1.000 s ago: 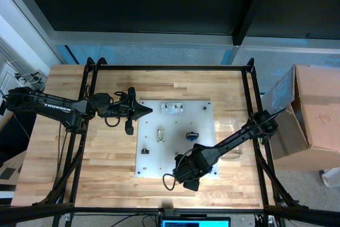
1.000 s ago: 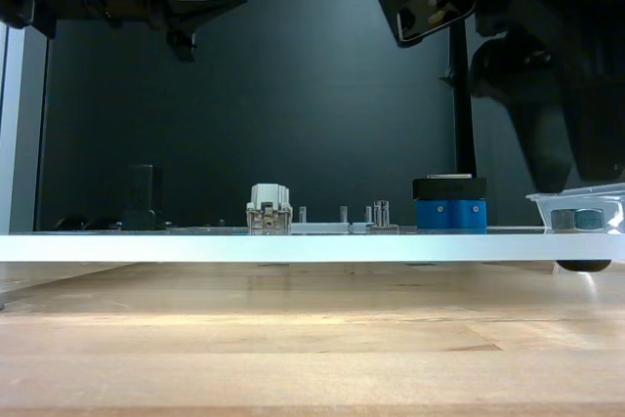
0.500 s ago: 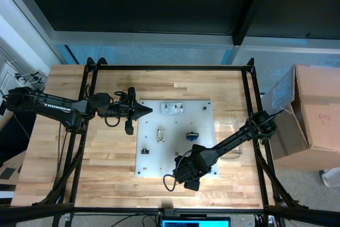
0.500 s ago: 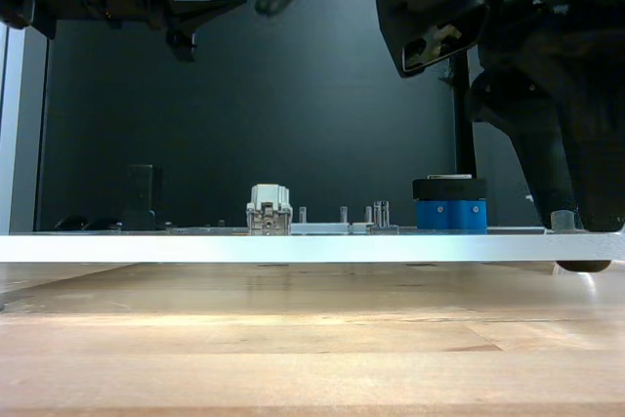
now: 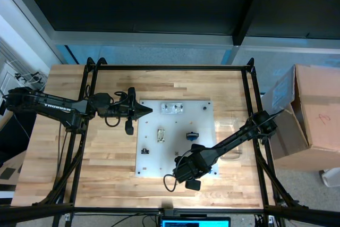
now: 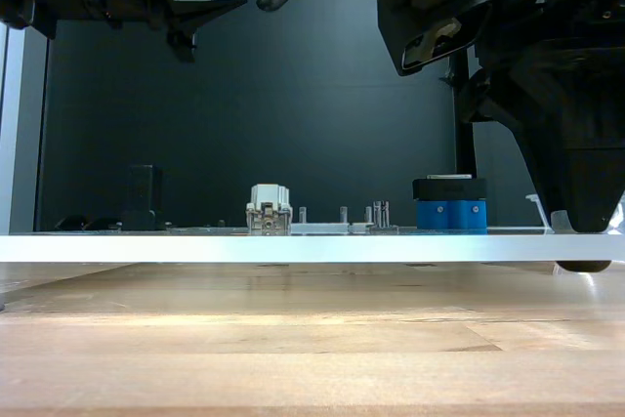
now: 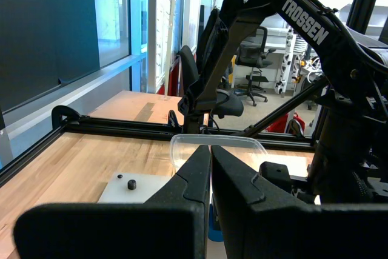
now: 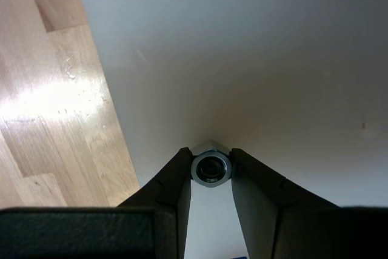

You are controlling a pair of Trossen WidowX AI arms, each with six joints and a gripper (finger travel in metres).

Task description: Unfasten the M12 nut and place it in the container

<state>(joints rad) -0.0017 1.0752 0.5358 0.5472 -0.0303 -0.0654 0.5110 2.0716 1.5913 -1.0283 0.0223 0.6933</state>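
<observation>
The carrying surface is a wooden table of light butcher-block planks, its grain running left to right. A black tubular frame borders it along the far edge and down both sides. One white board lies flat on the table, right of centre and nearer the far edge than the near one, square to the edges. A clear container sits on the wood just beside the board's right edge, inside the right frame rail. Glare marks the planks at the near edge.
</observation>
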